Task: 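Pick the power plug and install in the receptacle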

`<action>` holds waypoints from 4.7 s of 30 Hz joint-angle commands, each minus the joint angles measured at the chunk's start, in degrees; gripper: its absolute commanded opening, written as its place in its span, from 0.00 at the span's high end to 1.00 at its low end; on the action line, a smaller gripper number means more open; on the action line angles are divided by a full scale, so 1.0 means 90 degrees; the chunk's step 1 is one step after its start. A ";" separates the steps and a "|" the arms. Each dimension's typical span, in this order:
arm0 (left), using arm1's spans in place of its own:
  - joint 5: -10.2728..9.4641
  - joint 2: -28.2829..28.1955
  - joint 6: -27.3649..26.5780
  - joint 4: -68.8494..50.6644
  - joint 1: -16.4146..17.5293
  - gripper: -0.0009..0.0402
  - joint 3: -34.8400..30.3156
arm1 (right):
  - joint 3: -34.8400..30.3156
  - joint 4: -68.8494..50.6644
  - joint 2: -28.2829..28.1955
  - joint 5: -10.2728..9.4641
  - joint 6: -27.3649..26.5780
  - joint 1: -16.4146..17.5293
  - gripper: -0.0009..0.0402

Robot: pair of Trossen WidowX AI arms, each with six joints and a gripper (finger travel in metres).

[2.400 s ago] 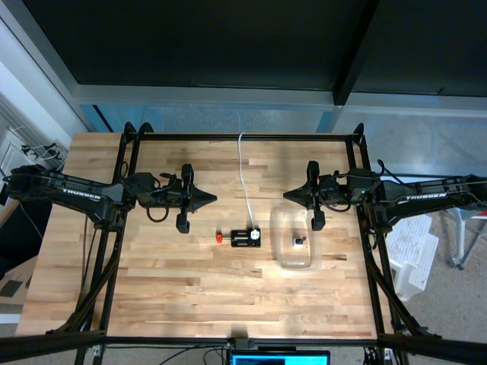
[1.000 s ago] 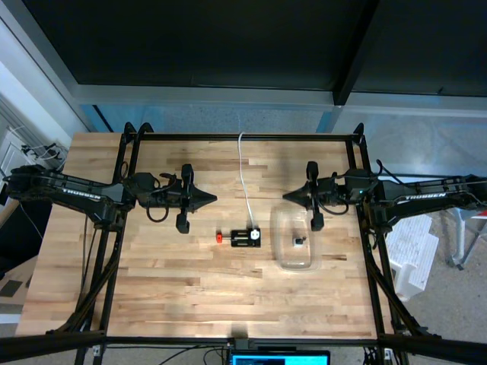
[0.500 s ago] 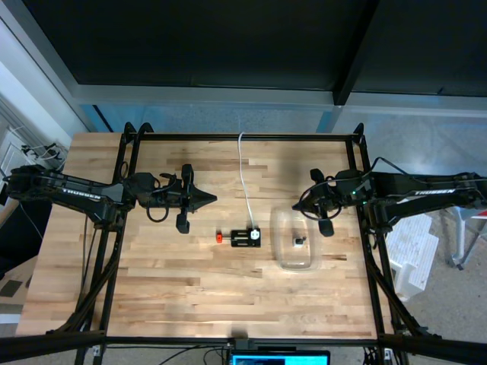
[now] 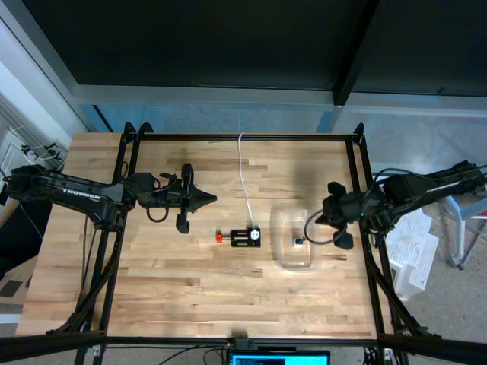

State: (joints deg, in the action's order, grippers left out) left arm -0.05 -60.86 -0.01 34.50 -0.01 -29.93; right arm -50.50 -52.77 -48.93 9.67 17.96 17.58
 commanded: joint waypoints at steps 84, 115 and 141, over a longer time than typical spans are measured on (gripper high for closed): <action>0.0002 0.0000 0.0000 0.0000 0.0000 0.98 -0.0002 | 0.1042 0.2050 -0.2873 0.0597 0.0403 0.0585 0.61; 0.0002 0.0000 0.0000 0.0000 0.0002 0.98 -0.0002 | 0.1156 0.2147 -0.2868 0.0622 0.0284 0.0585 0.97; 0.0002 0.0000 0.0000 0.0000 0.0002 0.98 -0.0002 | 0.1083 0.2091 -0.2744 0.0648 0.0231 0.0588 0.98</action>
State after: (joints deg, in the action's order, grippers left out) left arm -0.05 -60.84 -0.01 34.50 -0.01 -29.93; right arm -40.66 -33.76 -73.91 15.44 20.01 22.85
